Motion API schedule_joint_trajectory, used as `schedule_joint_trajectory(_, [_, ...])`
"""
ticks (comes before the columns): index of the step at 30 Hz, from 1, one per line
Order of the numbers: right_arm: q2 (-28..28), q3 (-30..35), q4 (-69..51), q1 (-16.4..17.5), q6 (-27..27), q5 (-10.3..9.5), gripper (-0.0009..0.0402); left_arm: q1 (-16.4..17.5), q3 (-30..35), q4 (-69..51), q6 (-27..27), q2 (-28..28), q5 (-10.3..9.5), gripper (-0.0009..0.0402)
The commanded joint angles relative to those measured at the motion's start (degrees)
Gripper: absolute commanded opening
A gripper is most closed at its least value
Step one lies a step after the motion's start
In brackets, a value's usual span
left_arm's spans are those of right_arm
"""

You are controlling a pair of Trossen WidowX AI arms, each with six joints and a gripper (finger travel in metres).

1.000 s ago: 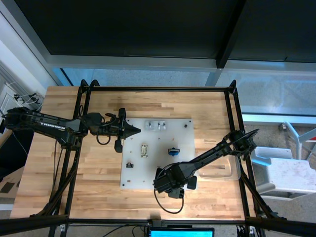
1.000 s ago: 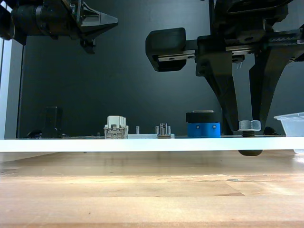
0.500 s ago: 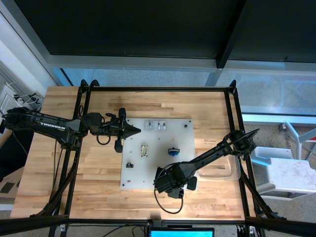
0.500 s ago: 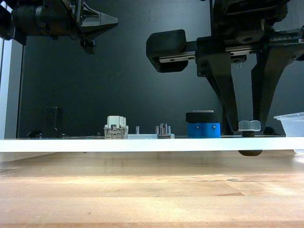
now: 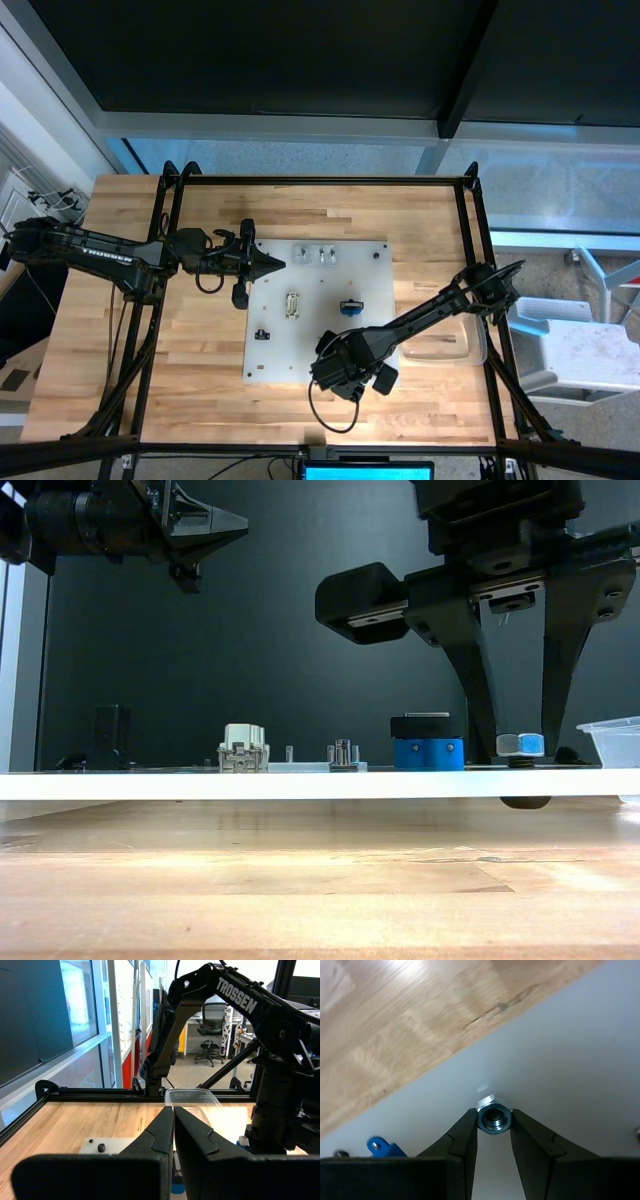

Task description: Pick the M12 fastener and fasten on the M12 threads

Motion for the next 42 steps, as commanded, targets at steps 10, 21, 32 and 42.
schedule_joint_trajectory(10, [0.1, 0.0, 0.0, -0.9, 25.5, 0.46, 0.0023, 0.0, 0.0, 0.0, 0.0, 0.0, 0.02, 0.0000])
schedule_joint_trajectory(21, [0.1, 0.0, 0.1, -1.0, 47.2, 0.44, 0.0023, 0.0, 0.0, 0.0, 0.0, 0.0, 0.02, 0.0000])
schedule_joint_trajectory(32, [0.1, 0.0, 0.1, -1.0, 75.7, 0.39, 0.0023, 0.0, 0.0, 0.0, 0.0, 0.0, 0.02, 0.0000])
schedule_joint_trajectory(42, [0.1, 0.0, 0.1, -1.0, 111.2, 0.42, 0.0023, 0.0, 0.0, 0.0, 0.0, 0.0, 0.02, 0.0000])
